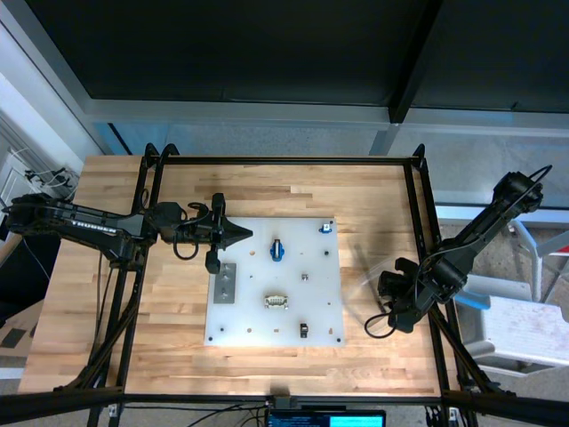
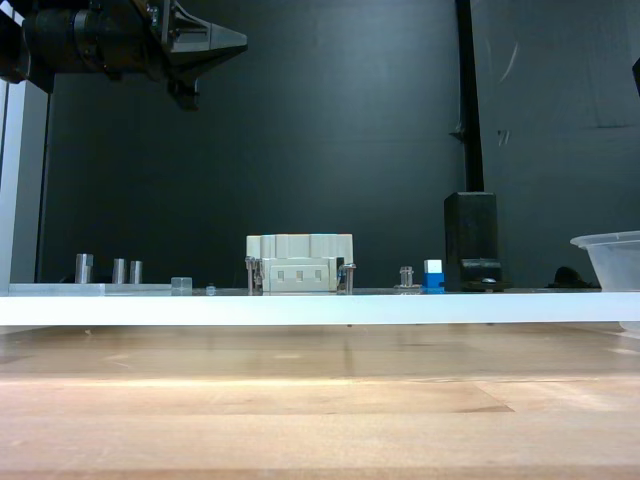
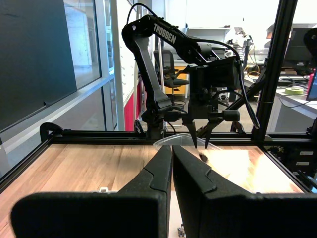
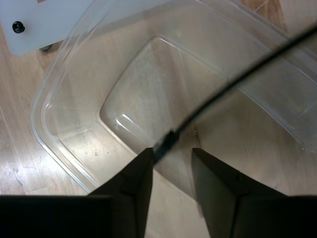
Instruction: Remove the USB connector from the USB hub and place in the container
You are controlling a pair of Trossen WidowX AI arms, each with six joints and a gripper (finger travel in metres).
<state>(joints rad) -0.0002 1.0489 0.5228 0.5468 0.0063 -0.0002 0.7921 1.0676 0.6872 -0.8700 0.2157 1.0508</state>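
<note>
Fingers (image 4: 130, 191) of the right gripper (image 4: 172, 152) are apart and clamp nothing. The USB connector (image 4: 167, 139), a thin black cable with a small dark plug, slants across the gap just beside one finger, above the container (image 4: 69, 144), a clear shallow plastic tray. Step looks like release. Next the cable must drop clear, then the arm lifts away. The left gripper (image 1: 244, 234) hovers by the white square board (image 1: 311, 267), nearly closed and empty.

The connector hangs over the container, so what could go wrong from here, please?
It could cling: the connector seems to touch a finger of the open right gripper above the container. It could spill: it crosses the rim. The left gripper, shut over the board's far-left corner, poses no hazard.
</note>
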